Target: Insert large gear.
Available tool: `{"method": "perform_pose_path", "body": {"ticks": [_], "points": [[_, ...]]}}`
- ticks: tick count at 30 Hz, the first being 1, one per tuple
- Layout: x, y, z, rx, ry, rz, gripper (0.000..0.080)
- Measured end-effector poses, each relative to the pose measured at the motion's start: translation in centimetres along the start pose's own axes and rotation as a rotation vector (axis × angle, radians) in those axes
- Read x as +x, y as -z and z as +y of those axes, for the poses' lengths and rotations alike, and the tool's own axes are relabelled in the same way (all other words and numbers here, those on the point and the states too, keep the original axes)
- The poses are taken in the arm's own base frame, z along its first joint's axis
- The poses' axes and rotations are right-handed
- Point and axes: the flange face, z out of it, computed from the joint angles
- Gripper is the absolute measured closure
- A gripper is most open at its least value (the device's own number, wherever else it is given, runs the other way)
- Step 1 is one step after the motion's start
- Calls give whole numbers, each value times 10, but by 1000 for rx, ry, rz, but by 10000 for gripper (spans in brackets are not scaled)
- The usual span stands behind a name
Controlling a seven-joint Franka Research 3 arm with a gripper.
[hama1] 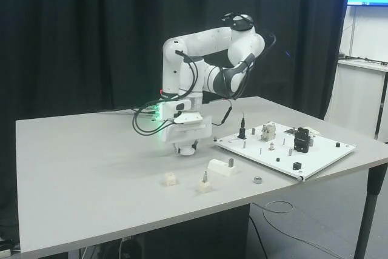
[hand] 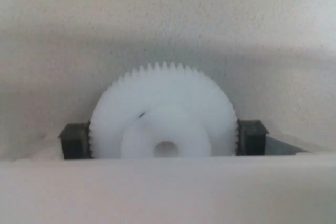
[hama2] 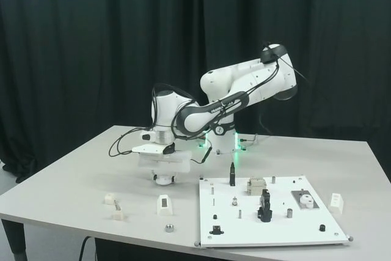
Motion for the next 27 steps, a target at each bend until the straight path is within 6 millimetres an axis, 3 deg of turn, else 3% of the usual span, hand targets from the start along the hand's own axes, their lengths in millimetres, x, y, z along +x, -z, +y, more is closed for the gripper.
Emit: {"method": "perform_pose_path", "body": {"ticks": [27], "points": [[8, 25, -7, 5, 21, 29, 208]]}}
